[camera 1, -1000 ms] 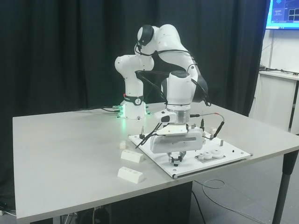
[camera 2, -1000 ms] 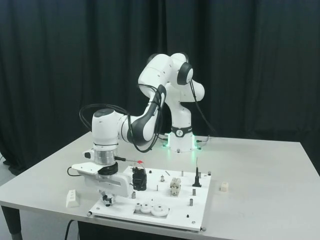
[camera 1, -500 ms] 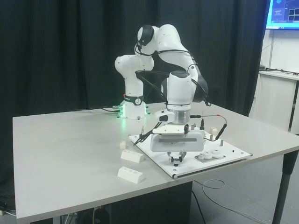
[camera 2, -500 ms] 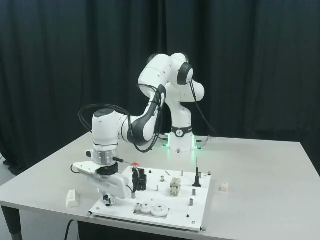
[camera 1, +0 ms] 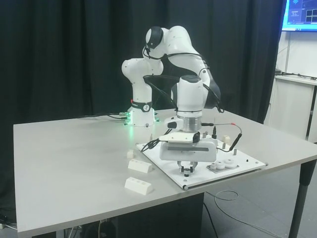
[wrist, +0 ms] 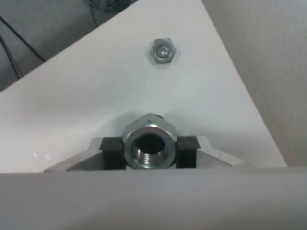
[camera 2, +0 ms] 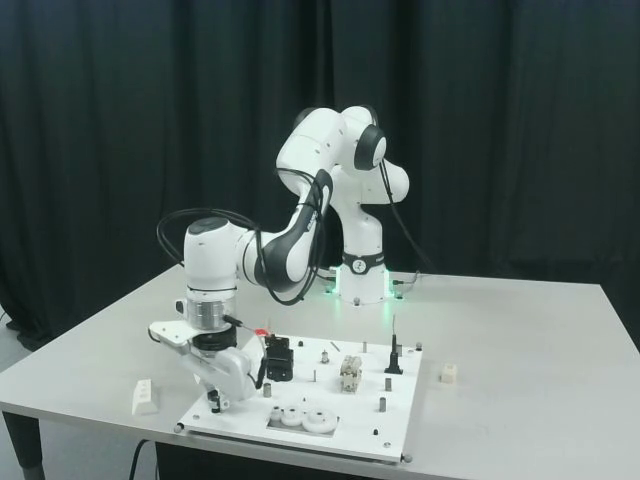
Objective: Insert bolt 4.
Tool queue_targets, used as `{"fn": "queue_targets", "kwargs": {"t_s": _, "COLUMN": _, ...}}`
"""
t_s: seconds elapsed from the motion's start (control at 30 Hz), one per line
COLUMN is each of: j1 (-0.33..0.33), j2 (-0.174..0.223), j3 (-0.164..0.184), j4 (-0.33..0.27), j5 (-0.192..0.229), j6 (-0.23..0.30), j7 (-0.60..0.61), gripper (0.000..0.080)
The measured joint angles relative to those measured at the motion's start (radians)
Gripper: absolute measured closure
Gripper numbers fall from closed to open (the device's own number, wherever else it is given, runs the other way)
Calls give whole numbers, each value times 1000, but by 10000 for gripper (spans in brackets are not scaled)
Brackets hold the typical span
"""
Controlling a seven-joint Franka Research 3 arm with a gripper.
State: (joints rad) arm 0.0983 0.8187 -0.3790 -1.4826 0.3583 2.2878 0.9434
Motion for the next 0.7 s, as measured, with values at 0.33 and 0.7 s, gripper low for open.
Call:
{"fn": "queue_targets", "kwargs": {"t_s": 0.33, "j1": -2, "j2": 0, "j3": 0, "j4": 0, "j5": 14, "j6": 0, "j7": 97, "gripper": 578}}
{"fn": "queue_targets", "kwargs": {"t_s": 0.7, "j1": -5, "j2": 0, "j3": 0, "j4": 0, "j5": 30, "j6": 0, "j7": 207, "gripper": 578}}
